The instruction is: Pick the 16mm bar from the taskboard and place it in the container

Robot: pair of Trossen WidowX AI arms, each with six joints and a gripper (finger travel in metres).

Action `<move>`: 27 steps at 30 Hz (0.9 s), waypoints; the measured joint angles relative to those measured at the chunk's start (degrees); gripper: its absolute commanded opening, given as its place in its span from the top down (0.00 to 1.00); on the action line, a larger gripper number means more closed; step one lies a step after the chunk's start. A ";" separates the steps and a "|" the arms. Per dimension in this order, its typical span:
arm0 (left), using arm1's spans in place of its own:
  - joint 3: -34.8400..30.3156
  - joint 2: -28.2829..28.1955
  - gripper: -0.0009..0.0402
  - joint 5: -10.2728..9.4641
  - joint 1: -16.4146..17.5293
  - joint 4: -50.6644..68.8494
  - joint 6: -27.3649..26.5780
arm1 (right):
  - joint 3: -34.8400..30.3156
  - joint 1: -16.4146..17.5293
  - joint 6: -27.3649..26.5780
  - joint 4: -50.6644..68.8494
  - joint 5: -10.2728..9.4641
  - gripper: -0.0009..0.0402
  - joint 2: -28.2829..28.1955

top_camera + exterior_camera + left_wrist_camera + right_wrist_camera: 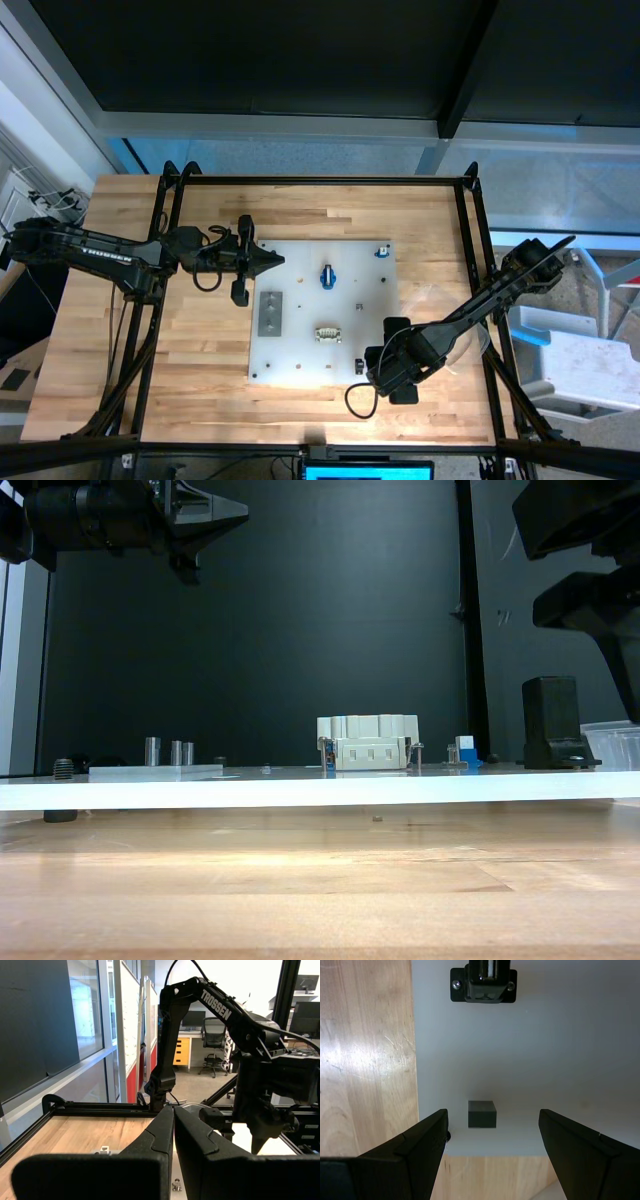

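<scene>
- Left hand (278, 260) is shut tight with nothing in it, up high by the left side of the taskboard (300, 350).
- That white taskboard lies flat on the wooden table (120, 360).
- Near its front right corner stands the 16mm bar (482, 1113).
- Over the bar hangs the right hand (492, 1116), wide open, pointing down, not touching it.
- Just right of the board sits the clear container (615, 742).
</scene>
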State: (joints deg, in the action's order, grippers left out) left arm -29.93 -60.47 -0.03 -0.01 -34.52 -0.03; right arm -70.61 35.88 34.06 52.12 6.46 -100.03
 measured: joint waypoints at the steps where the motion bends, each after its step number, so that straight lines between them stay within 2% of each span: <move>1: 0.00 0.00 0.98 -0.02 0.00 -0.02 0.02 | 0.44 0.02 0.07 -0.57 0.00 0.36 0.00; 14: -0.02 0.00 0.98 0.00 0.00 -0.02 0.02 | 1.84 0.15 0.15 -2.40 0.00 0.39 -1.03; 19: -0.02 0.00 0.98 -0.02 0.00 0.00 0.00 | 1.81 0.17 0.15 -2.45 -0.02 0.47 -1.05; 27: -0.02 0.00 0.98 0.00 0.00 -0.02 0.00 | 1.84 0.15 0.15 -2.43 -0.15 0.64 -1.05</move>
State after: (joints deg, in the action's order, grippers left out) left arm -29.95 -60.47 -0.03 -0.01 -34.54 -0.03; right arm -68.77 36.03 34.22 49.69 6.31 -101.08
